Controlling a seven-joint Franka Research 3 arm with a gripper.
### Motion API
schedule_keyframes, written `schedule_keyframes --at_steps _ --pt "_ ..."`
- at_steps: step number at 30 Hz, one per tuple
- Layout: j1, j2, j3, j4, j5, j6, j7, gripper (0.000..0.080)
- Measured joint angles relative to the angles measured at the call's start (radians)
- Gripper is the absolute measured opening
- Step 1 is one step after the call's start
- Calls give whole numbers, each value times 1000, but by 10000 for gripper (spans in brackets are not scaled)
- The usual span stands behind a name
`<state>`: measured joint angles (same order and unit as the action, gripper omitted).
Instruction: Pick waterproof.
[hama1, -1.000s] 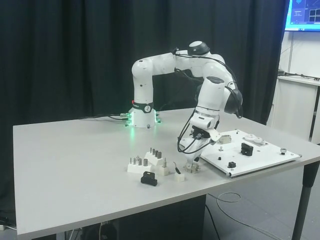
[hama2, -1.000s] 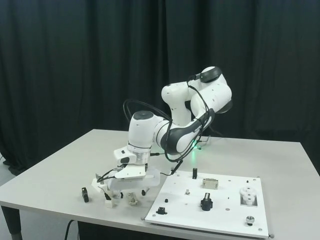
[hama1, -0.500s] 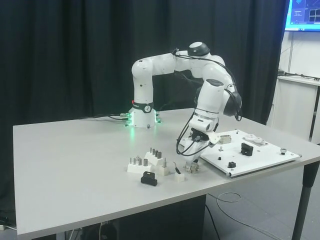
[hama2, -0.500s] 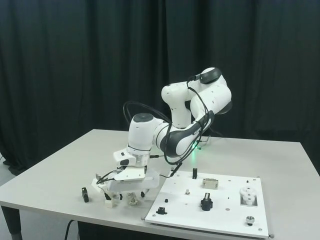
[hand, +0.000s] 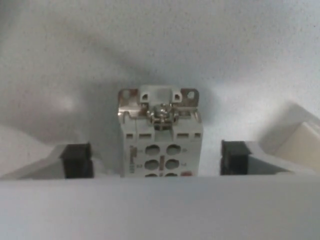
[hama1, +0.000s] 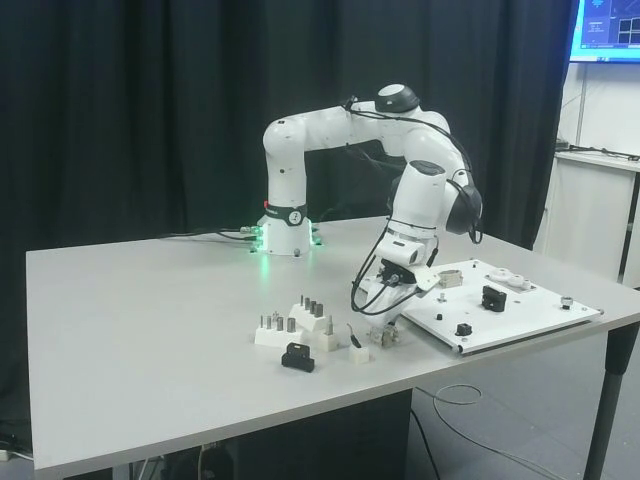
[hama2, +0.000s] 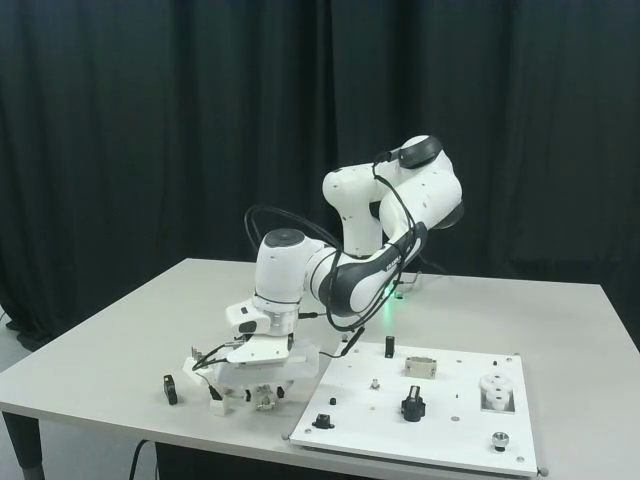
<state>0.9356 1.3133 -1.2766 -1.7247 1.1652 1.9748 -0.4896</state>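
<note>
White waterproof connector (hand: 160, 135), flat on grey table (hand: 240, 55)

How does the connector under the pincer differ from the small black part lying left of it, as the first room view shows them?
The white and grey multi-pin connector sits directly between the open pincer's fingers; the small black block lies apart, untouched. The connector is pale with a metal bracket; the block is black throughout. Both rest on the grey table.

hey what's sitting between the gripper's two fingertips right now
The waterproof connector sits on the grey table between the open fingers, untouched; the wrist view shows it.
</note>
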Motion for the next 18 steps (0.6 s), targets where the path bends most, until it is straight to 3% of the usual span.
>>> schedule_keyframes --at_steps 4,5,13,14,18 --pt "0 0 0 1 0 0 1 674" --pt "0 0 0 1 0 0 1 490" --pt "-1 0 -1 6 0 4 1 490" --pt "-1 0 -1 7 0 5 1 313" --pt "-1 0 -5 10 -2 7 1 313"
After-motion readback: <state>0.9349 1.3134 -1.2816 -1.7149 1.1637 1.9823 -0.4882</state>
